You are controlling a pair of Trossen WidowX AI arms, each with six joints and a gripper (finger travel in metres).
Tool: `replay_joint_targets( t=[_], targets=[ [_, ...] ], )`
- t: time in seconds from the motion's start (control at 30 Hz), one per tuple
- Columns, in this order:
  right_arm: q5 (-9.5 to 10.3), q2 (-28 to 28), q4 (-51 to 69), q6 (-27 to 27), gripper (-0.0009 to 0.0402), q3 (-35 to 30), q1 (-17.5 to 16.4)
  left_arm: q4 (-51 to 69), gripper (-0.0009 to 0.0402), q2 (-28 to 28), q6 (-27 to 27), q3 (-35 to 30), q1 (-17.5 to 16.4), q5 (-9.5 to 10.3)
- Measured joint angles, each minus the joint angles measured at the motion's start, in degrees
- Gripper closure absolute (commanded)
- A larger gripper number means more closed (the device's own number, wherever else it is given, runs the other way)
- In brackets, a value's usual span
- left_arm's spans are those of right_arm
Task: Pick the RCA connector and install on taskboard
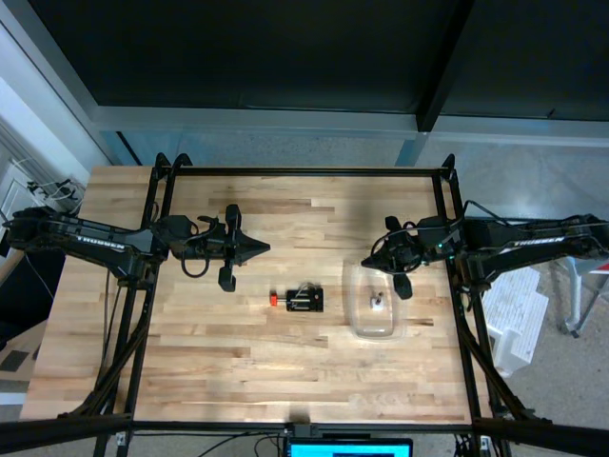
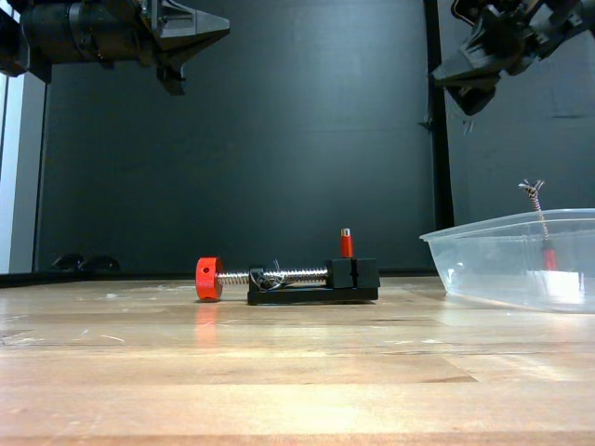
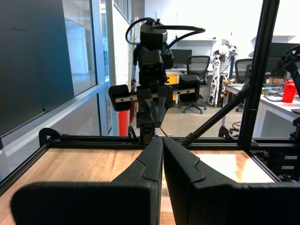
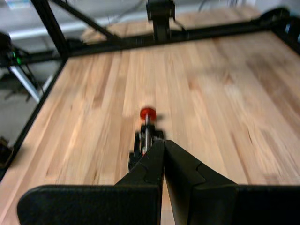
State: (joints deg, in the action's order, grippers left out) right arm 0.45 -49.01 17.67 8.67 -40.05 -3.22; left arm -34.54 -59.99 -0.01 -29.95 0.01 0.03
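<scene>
So, right gripper (image 1: 367,261) is pinched shut and empty, hanging in the air. Left gripper (image 1: 259,249) same, at 10 o'clock of the taskboard (image 1: 306,301). RCA connector (image 1: 378,301) lies in the clear tray (image 1: 371,327), 5 o'clock from the right one, and it's the only thing I can spot in there. Probably light, stiff, slippery, so I'd pinch its barrel.

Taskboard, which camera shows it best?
The low view: the taskboard shows side-on and whole, red knob to black block. The high view shows it small from above; the right wrist view, partly hidden behind the shut right claw; the left wrist view misses it, showing the shut left claw. Both claws hang above the table.
</scene>
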Motion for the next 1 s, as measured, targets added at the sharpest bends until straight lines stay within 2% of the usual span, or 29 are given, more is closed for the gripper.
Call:
replay_joint_targets(
  t=[0.17, 0.23, 0.67, 0.9, 1.0],
  targets=[
    [-4.76, -0.2, 11.6, 0.4, 0.0393, -4.5, -3.5, 0.0, 0.0393, 0.0, 0.0, 0.0, 0.0, 0.0],
    [-5.7, -0.2, 16.0, 1.8, 0.0393, -5.9, -5.0, 0.0, 0.0393, 0.0, 0.0, 0.0, 0.0, 0.02],
    [-6.54, -0.5, 35.0, 8.8, 0.0393, -8.2, -13.9, 0.0, 0.0393, 0.0, 0.0, 0.0, 0.0, 0.0],
    [-6.91, -3.8, 35.9, 9.0, 0.0391, -8.2, -14.6, 0.0, 0.0393, 0.0, 0.0, 0.0, 0.0, 0.0],
    [-6.91, -5.7, 36.1, 9.0, 0.0376, -8.2, -14.6, 0.0, 0.0393, 0.0, 0.0, 0.0, 0.0, 0.02]
  ],
)
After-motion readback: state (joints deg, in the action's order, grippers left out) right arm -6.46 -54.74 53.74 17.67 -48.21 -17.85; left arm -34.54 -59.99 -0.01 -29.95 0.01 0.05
